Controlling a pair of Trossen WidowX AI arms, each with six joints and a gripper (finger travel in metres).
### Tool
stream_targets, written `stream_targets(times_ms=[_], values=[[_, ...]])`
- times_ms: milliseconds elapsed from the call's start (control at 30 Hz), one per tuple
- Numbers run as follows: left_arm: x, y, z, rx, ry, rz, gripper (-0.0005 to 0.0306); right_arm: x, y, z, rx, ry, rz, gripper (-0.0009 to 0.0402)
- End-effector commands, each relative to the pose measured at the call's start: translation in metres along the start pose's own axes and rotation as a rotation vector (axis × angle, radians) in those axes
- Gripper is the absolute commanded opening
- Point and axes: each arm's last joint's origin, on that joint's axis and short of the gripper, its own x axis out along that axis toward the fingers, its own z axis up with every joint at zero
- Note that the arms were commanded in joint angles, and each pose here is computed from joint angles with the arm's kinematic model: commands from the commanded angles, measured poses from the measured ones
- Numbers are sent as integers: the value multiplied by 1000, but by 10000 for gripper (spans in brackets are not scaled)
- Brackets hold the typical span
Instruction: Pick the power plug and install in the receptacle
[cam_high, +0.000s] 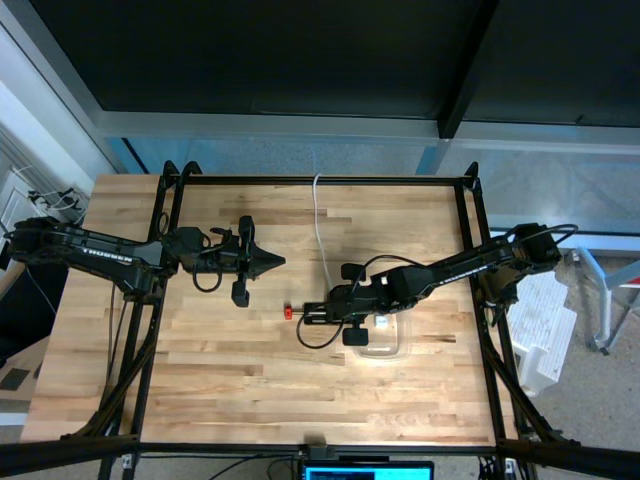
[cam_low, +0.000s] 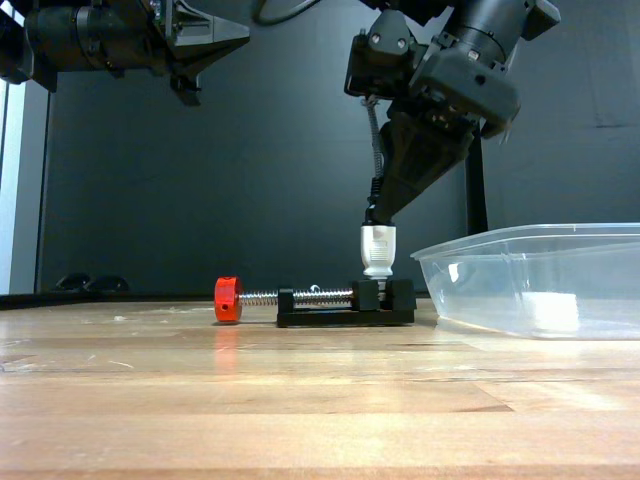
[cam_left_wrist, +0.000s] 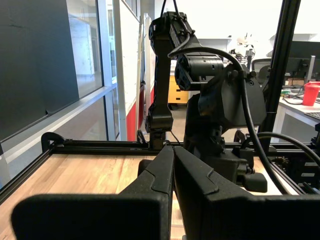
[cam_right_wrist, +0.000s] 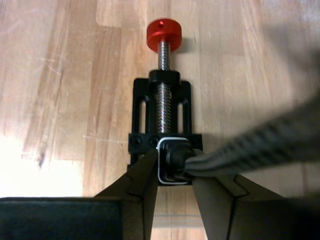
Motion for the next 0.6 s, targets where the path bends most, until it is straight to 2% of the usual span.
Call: stream_targets(times_ms=[33, 233, 600], values=[[0, 0, 0, 0, -1, 0, 0, -4, 0, 6, 11, -38, -3, 110], [0, 0, 0, 0, -1, 0, 0, -13, -2, 6, 16, -49, -1, 133], [0, 0, 0, 0, -1, 0, 0, -49, -11, 5, 21, -74, 2, 146]])
